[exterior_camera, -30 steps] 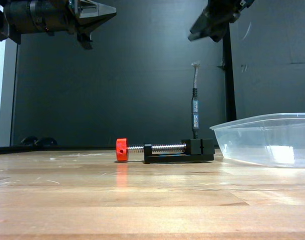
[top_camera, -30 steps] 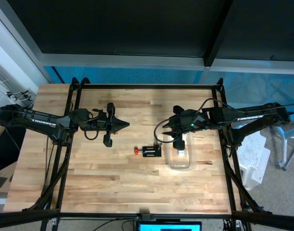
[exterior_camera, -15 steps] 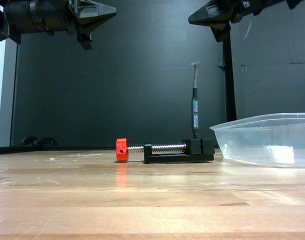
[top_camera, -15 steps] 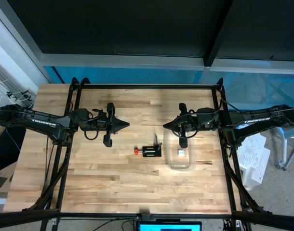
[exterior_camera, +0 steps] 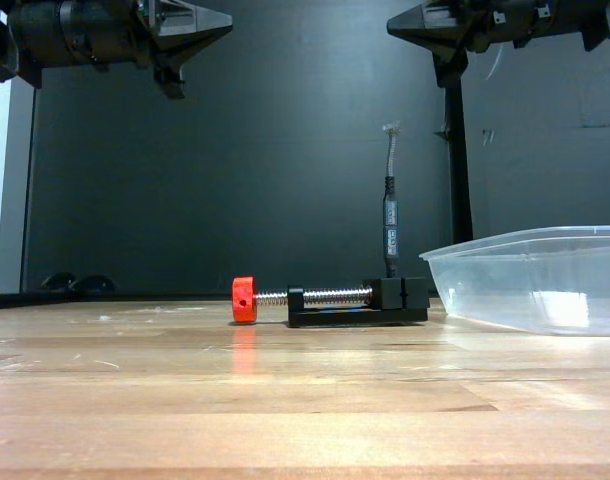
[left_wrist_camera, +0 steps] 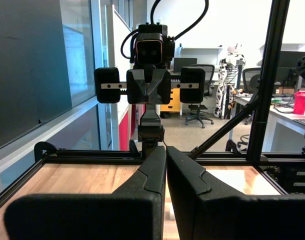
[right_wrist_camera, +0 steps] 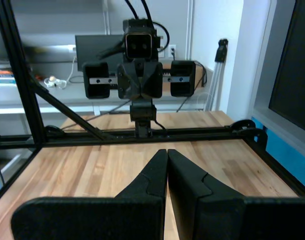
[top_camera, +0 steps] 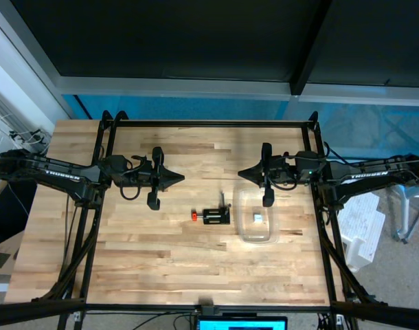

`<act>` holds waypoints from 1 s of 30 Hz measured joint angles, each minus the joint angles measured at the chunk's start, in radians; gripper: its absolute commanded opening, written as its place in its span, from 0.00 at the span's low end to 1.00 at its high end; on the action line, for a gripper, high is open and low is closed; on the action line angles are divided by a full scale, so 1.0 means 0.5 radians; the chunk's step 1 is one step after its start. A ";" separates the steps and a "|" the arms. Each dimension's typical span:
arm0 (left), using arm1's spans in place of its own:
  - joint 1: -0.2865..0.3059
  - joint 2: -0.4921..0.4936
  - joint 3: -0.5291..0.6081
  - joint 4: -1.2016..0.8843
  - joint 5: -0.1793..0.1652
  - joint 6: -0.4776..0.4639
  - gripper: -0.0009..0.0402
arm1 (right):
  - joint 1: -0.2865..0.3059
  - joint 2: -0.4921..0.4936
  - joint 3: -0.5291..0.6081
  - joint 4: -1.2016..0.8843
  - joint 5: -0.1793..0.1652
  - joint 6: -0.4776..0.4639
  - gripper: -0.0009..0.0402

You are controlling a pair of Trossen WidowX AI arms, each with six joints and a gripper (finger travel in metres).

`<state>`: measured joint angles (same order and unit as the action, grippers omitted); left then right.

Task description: Pick the usb-c connector and install on the hub

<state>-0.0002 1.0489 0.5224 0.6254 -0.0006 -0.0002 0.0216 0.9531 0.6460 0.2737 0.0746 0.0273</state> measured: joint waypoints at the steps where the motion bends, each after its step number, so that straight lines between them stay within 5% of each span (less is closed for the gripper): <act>1: 0.000 0.000 0.001 0.000 0.000 0.000 0.02 | 0.000 -0.010 -0.011 0.021 -0.010 0.000 0.02; 17: 0.000 0.000 0.001 -0.001 0.001 0.000 0.02 | -0.001 -0.076 -0.124 0.187 -0.049 0.002 0.02; 22: 0.000 0.000 0.001 0.000 0.001 0.000 0.02 | -0.054 -0.077 -0.133 0.186 -0.202 0.018 0.02; 30: 0.000 0.000 0.000 -0.001 0.001 -0.001 0.02 | -0.090 -0.088 -0.148 0.185 -0.183 0.028 0.02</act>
<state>-0.0002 1.0489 0.5224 0.6250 -0.0002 -0.0006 -0.0235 0.9092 0.5720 0.3660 -0.0170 0.0414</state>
